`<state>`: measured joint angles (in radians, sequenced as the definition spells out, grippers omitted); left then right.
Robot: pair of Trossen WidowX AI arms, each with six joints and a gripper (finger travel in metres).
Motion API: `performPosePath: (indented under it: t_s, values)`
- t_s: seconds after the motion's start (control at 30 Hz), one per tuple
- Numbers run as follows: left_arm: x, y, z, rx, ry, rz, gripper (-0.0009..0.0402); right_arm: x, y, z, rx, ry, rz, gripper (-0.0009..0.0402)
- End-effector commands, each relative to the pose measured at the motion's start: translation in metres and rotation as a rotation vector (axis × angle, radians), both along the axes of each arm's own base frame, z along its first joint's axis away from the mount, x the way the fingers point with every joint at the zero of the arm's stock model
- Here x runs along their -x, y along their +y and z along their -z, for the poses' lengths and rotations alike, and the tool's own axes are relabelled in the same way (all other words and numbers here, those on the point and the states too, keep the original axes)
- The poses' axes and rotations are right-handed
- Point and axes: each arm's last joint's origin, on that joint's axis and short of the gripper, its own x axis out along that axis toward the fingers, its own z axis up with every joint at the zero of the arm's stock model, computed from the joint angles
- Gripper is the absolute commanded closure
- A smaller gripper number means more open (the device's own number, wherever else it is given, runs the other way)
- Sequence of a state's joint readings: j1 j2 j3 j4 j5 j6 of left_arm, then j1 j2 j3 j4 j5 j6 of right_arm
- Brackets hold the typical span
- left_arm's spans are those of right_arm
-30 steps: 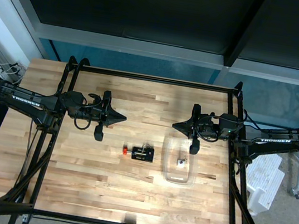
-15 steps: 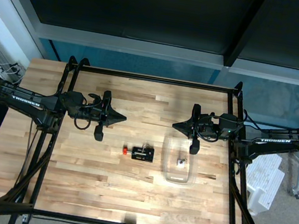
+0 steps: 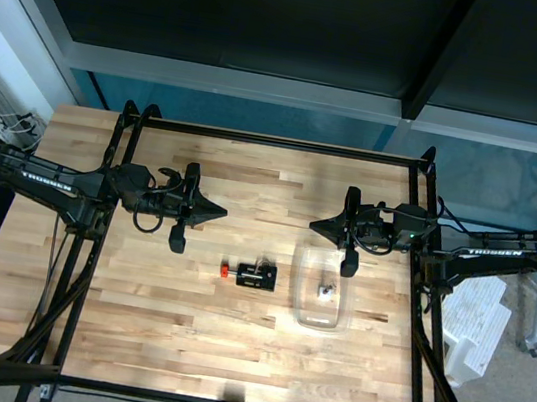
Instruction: Pick the rca connector and install on the hub
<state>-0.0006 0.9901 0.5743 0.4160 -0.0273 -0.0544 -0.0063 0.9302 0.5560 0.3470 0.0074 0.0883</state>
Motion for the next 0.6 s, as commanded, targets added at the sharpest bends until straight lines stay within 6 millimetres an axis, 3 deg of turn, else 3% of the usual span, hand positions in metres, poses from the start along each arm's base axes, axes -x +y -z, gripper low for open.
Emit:
performPosePath:
  t_s: [0.03, 0.6]
  values:
    - [0.0, 0.0001, -0.0002, 0.0, -0.001, 0.0, 0.0393, 0.0, 0.0, 0.0, 0.0, 0.0, 0.0, 0.0393]
    - [0.0, 0.0001, -0.0001, 0.0, 0.0, 0.0, 0.0393, 0.0, 0.0001, 0.0, 0.0, 0.0, 0.0, 0.0393]
